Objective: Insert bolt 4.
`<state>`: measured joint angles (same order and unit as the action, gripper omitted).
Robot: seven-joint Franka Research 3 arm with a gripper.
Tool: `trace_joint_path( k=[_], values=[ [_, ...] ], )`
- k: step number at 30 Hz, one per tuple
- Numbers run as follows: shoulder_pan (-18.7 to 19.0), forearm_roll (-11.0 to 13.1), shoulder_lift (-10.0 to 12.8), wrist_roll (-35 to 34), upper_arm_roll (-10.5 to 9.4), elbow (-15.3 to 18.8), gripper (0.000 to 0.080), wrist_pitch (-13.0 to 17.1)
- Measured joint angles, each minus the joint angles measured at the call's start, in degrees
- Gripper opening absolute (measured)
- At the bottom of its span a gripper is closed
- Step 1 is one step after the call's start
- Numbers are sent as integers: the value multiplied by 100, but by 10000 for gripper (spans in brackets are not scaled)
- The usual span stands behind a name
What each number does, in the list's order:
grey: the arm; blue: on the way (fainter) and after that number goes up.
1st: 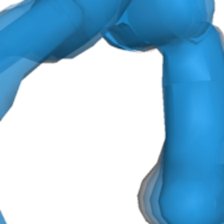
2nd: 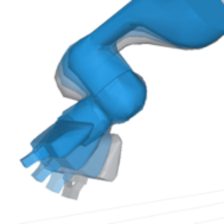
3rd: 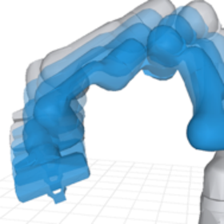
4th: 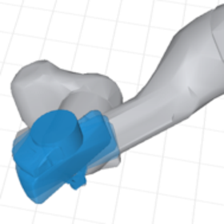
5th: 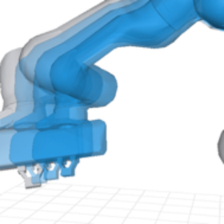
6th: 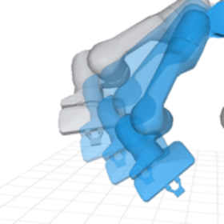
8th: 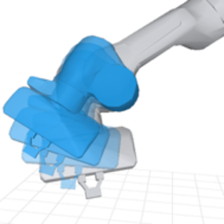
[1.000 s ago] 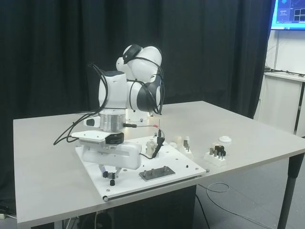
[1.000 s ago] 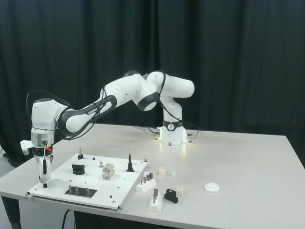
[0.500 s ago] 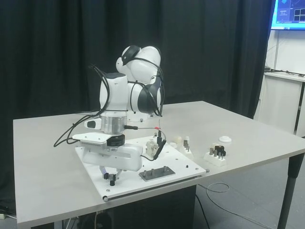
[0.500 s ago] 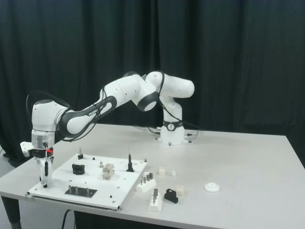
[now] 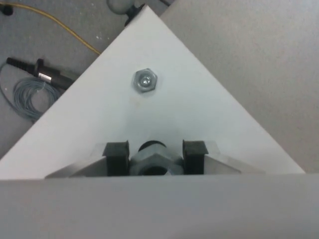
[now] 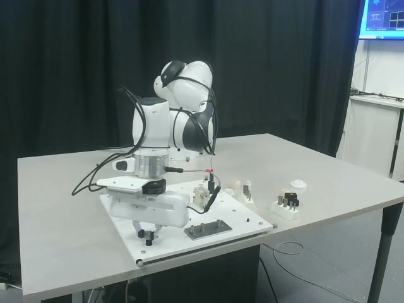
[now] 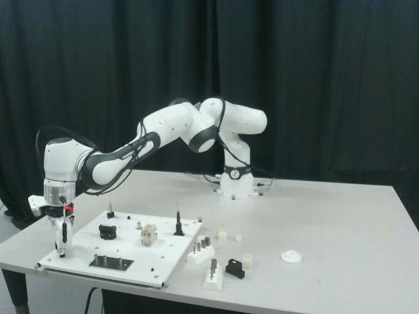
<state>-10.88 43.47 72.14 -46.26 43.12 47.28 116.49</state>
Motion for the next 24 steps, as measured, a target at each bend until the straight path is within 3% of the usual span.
trace_joint_path(
  k=[24],
  values=[
    [-97,-269,-2,7,-236,-71,227,66]
  ],
)
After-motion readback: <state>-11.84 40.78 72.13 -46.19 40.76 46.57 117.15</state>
